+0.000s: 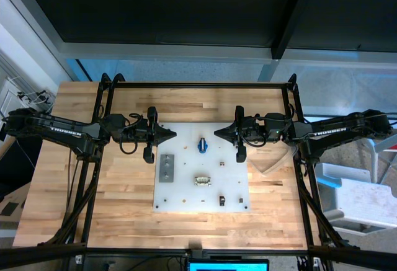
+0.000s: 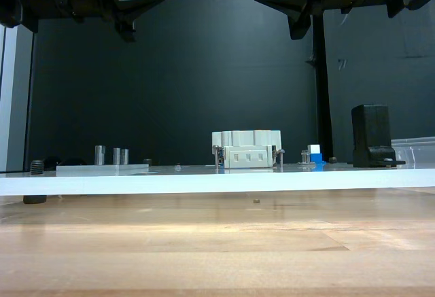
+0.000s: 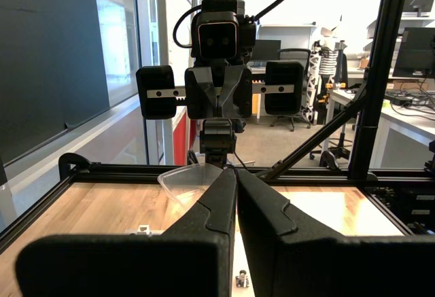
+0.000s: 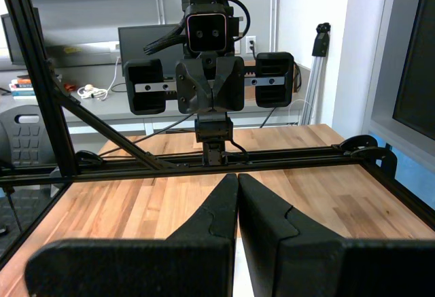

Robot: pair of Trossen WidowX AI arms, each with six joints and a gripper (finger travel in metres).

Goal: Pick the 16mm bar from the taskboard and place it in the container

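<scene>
Both hands are hovering well above the taskboard, their tips pointing at each other over its far part. The left hand is hanging left of centre in the high view, its fingers pressing together and gripping nothing. The right hand is hanging right of centre, its fingers likewise closed and empty. The bar is standing among three small grey pegs in the grey block on the board's left side; I cannot tell which peg it is. The container is lying on the tabletop just beside the board's right edge, under the right arm. A blue knob is standing on the board, below and between the two tips.
</scene>
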